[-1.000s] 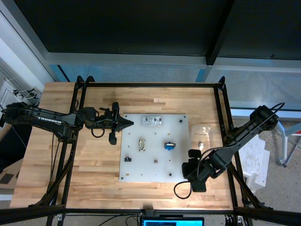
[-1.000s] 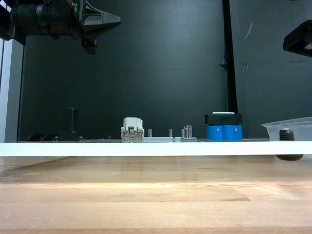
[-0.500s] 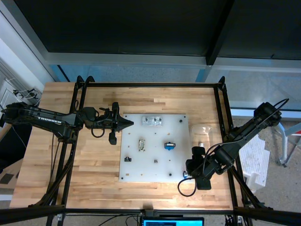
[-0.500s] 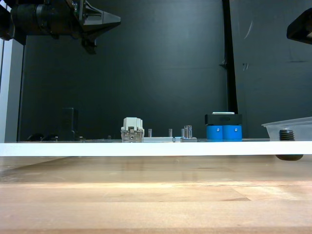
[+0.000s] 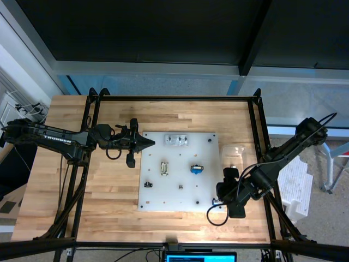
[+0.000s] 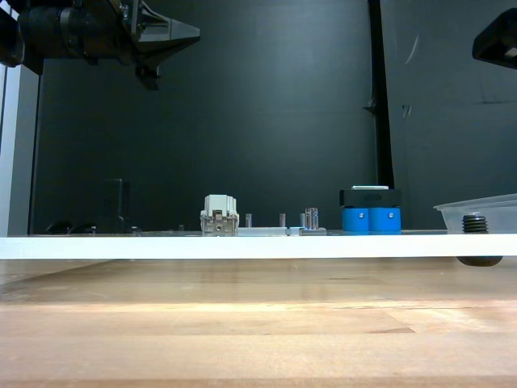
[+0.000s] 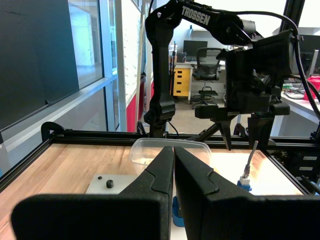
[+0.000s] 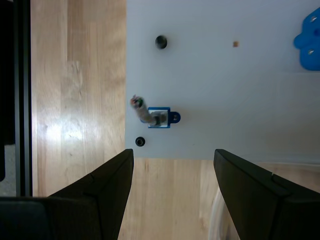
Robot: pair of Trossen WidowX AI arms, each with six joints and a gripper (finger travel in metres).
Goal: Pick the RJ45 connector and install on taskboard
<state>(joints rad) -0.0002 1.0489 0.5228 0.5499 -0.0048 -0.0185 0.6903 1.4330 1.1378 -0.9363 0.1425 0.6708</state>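
Observation:
The RJ45 connector (image 8: 150, 116), a pale plug with a short cable stub, sits in a small blue fitting at the near right corner of the white taskboard (image 8: 225, 90). In the left wrist view the connector (image 7: 246, 172) stands upright there. My right gripper (image 8: 173, 160) hovers open just off that corner, holding nothing; it hangs above the wood beside the board (image 5: 174, 185) as the right gripper (image 5: 224, 192). My left gripper (image 5: 148, 143) is shut and empty, parked in the air over the board's far left edge, high as the left gripper (image 6: 190, 34).
A clear plastic tray (image 5: 240, 155) lies right of the board with a small pale piece (image 5: 233, 167) in it. On the board stand a blue-and-black fitting (image 6: 370, 212), a beige socket (image 6: 220, 217) and silver parts (image 5: 176, 140). Black frame rails edge the table.
The right gripper has shifted a little right and away from the near edge and risen, uncovering the board's near right corner. The left arm has not moved.

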